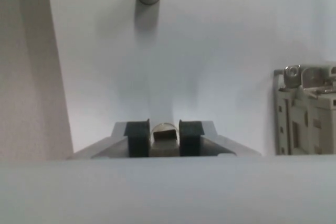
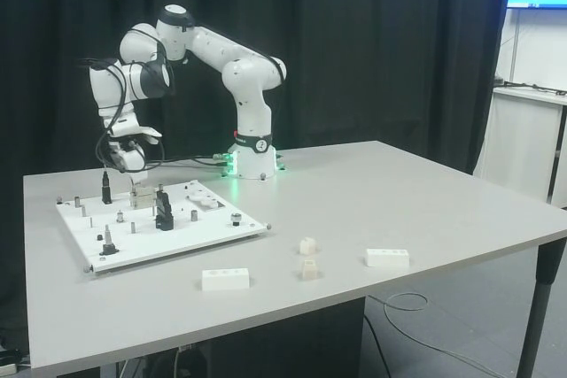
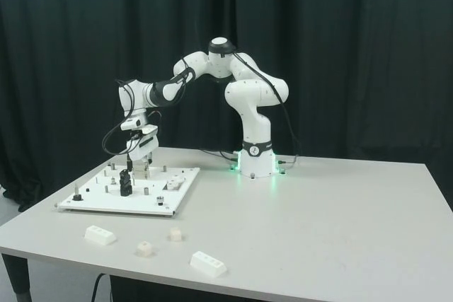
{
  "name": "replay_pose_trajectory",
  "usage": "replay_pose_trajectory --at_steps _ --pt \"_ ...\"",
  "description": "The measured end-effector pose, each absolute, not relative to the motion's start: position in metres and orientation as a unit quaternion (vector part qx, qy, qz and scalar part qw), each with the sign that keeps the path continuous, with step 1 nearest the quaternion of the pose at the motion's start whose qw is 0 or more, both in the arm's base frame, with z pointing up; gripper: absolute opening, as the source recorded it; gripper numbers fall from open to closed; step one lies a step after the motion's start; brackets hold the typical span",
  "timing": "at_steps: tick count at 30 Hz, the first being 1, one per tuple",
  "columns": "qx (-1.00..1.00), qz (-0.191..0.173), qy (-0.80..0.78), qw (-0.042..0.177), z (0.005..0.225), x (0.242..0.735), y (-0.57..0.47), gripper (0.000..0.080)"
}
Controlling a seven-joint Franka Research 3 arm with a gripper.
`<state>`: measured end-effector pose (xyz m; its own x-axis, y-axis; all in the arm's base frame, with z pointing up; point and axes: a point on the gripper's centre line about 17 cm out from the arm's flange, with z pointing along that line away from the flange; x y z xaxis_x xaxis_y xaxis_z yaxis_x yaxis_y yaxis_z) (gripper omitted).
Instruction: Insert square peg 3.
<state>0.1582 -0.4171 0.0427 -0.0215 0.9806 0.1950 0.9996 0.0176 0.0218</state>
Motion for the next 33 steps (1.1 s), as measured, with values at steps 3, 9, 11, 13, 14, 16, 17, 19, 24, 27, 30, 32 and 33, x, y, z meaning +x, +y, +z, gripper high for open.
replay_pose_trajectory --at_steps 3,9,11,13,14,16,17,19,24,27,30,32,33 --pt "-0.697 -0.078 -0.71 0.064 0.0423 0.1588 -0.4159 0.0114" --pt "-0.696 -0.078 -0.711 0.065 0.0421 0.1588 -0.4148 0.0114" --pt "-0.696 -0.078 -0.711 0.066 0.0421 0.1586 -0.4146 0.0114" --pt "-0.696 -0.078 -0.711 0.067 0.0422 0.1584 -0.4143 0.0114" --pt "-0.696 -0.078 -0.711 0.067 0.0422 0.1583 -0.4141 0.0114" --pt "-0.696 -0.078 -0.711 0.067 0.0422 0.1582 -0.414 0.0114" --pt "-0.696 -0.078 -0.711 0.067 0.0422 0.1582 -0.414 0.0114" --pt "-0.696 -0.078 -0.711 0.067 0.0422 0.1582 -0.414 0.0114" --pt "-0.695 -0.078 -0.711 0.067 0.0422 0.1583 -0.414 0.0114" --pt "-0.695 -0.078 -0.711 0.067 0.0422 0.1584 -0.4139 0.0114" --pt "-0.695 -0.078 -0.711 0.067 0.0422 0.1585 -0.414 0.0114" --pt "-0.695 -0.078 -0.711 0.067 0.0422 0.1584 -0.414 0.0114" --pt "-0.695 -0.077 -0.711 0.067 0.0422 0.1584 -0.4141 0.0114"
